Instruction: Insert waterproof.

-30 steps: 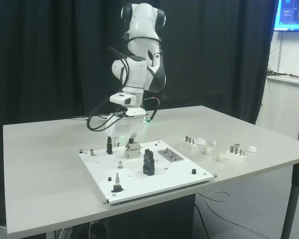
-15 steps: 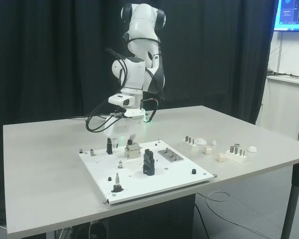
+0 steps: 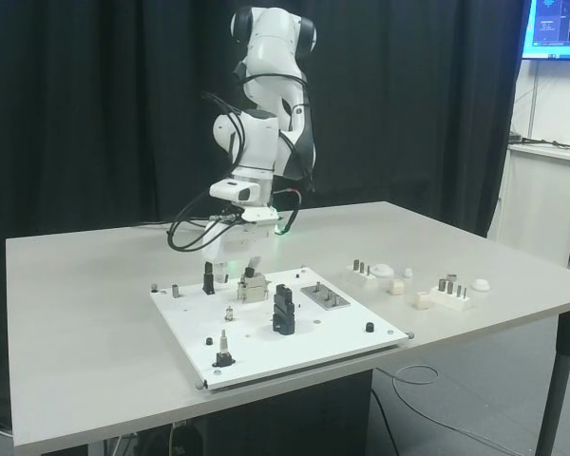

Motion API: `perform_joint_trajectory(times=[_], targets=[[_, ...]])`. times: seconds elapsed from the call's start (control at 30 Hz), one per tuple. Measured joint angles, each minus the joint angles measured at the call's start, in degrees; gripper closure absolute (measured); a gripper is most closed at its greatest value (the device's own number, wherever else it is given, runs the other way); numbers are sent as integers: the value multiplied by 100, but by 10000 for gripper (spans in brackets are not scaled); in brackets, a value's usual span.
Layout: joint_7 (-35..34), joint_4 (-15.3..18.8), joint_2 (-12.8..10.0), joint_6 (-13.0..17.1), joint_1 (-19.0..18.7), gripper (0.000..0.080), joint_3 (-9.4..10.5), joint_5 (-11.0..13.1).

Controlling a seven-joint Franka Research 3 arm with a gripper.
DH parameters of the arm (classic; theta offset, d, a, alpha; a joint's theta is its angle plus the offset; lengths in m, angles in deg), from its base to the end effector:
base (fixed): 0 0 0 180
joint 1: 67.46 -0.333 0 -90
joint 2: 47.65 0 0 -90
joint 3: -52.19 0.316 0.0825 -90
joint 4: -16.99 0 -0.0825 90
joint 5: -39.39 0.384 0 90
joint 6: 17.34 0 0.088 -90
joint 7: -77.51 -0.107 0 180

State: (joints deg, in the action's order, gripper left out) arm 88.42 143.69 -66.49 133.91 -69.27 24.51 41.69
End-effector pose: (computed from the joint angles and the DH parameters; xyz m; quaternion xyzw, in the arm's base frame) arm 0.5101 -0.2470 0.2588 0.9870 -0.1303 0.0457 0.0821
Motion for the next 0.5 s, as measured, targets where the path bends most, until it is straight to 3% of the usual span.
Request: perform_joint_trajectory(times=[0.23, 0.5], targets=[[87, 8, 8, -32, -3, 3, -10, -49], [299, 15, 105, -393, -8, 3, -43, -189]])
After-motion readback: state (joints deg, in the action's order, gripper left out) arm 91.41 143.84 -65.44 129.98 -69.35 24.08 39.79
